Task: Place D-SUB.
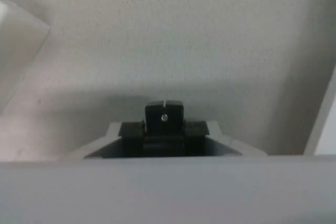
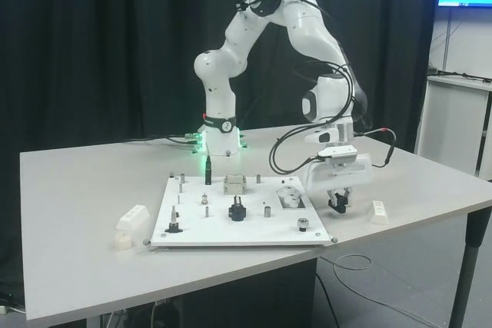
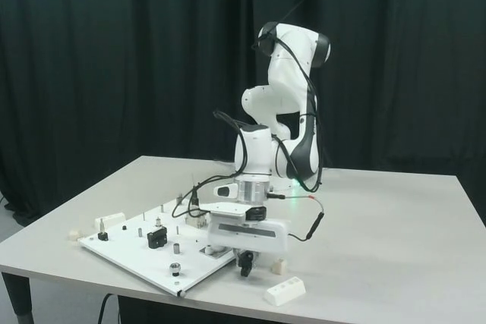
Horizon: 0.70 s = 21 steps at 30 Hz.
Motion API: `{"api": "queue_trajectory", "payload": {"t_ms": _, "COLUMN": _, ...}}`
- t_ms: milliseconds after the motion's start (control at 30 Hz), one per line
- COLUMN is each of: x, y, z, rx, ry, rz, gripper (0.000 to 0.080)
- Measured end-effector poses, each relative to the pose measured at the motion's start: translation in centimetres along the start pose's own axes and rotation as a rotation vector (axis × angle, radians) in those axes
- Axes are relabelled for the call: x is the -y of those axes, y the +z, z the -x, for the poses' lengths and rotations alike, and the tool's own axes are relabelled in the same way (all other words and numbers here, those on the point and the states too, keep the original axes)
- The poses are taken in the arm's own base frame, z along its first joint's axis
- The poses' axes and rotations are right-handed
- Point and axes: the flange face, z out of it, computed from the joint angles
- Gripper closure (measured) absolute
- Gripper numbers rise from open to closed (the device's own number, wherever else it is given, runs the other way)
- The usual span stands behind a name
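D-SUB [image 1: 164, 124], black, sits pinched in the pincer [image 2: 337, 203] just above the grey table [image 2: 92, 182].

Glossy white plastic arm [image 2: 307, 21], matt grey table [image 2: 77, 182], black cloth curtain [image 3: 114, 51].

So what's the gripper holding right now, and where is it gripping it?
The gripper holds a small black part, apparently the D-SUB connector, clamped between its fingers on two opposite sides. In the room views it hangs just off the white board's edge.
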Motion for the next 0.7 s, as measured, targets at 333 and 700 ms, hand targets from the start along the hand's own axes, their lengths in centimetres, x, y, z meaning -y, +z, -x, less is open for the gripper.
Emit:
{"api": "queue_trajectory", "payload": {"t_ms": 333, "x": -0.03, "y": 0.38, "z": 0.19, "rx": -0.001, "ry": 0.004, "rz": 0.002, "gripper": 0.0648}}
{"api": "queue_trajectory", "payload": {"t_ms": 700, "x": 0.43, "y": -0.25, "z": -0.16, "rx": -0.008, "ry": 0.008, "rz": -0.013, "gripper": 0.0176}}
